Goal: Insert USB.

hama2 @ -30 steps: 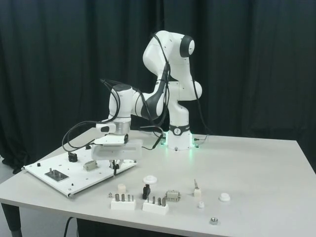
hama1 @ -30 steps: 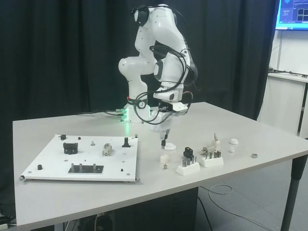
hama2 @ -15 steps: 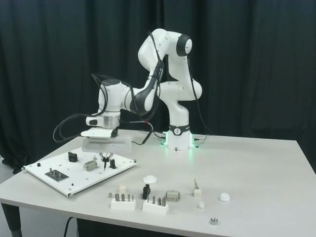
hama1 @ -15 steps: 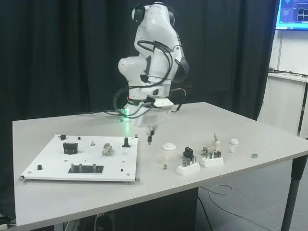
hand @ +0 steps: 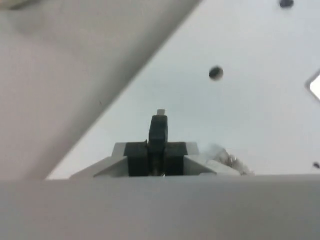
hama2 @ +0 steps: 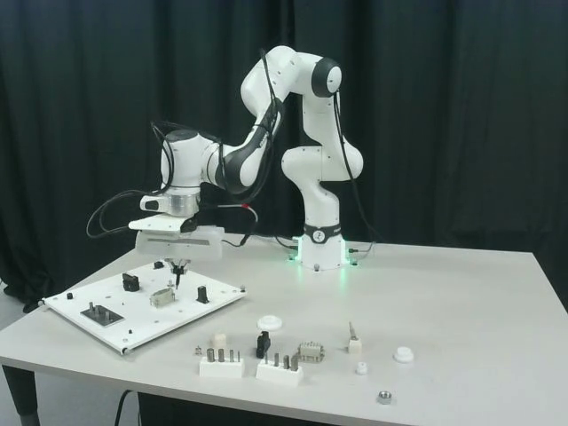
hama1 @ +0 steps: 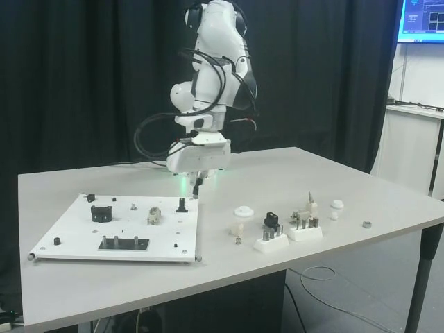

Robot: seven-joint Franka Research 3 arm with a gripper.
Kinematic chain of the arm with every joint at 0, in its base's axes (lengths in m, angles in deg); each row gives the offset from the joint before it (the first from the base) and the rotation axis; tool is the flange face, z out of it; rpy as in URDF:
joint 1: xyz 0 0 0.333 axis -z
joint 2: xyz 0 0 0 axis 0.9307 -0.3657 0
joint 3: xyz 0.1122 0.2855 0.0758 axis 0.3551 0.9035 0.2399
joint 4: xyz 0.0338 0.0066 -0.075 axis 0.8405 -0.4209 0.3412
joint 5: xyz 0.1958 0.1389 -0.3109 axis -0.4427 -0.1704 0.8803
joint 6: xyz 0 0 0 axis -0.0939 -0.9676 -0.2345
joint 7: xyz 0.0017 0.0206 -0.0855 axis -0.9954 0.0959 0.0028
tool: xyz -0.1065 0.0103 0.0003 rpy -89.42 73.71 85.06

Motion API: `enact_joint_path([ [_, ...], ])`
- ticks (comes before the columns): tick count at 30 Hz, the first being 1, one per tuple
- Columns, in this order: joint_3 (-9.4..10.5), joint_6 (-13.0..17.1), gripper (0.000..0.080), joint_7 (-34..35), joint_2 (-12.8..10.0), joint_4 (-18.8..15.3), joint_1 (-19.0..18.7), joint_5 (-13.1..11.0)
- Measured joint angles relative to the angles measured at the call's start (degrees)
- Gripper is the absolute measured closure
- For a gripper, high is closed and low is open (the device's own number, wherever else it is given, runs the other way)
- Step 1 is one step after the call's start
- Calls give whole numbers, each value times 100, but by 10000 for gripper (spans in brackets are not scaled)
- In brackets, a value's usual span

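The grey table (hama1: pixel 333 177) carries a white board (hama1: pixel 76 229). The white arm (hama2: pixel 266 133) hangs above that board, and its gripper (hand: pixel 158 131) pinches the black USB plug (hand: pixel 158 132). It should go down slowly, plug straight above its socket.

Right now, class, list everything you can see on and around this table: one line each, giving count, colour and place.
Table: one, grey, carries everything.
Board: one, white, flat on the table, away from the loose parts.
Board fittings: several, black or grey, spread over the board.
Pin blocks: two, white, near the table's front edge.
Loose small parts: several, mostly white, around the blocks.
Curtain: black, behind the table.
Screen: one, in the first room view's upper corner.
USB plug: one, black, held in the hand.
Arm: one, white, green light at its base.
Hand: one, above the board's edge.
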State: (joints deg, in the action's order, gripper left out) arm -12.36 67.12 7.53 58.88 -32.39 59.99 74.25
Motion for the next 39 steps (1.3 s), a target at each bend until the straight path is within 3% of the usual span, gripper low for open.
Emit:
enact_joint_path([
  [17, -279, -412, 738, 803, 353, -260, 1, 0],
  [29, -433, -436, 738, 1392, 667, -609, 1, 0],
  [39, -448, -425, 738, 1983, 822, -796, 1, 0],
])
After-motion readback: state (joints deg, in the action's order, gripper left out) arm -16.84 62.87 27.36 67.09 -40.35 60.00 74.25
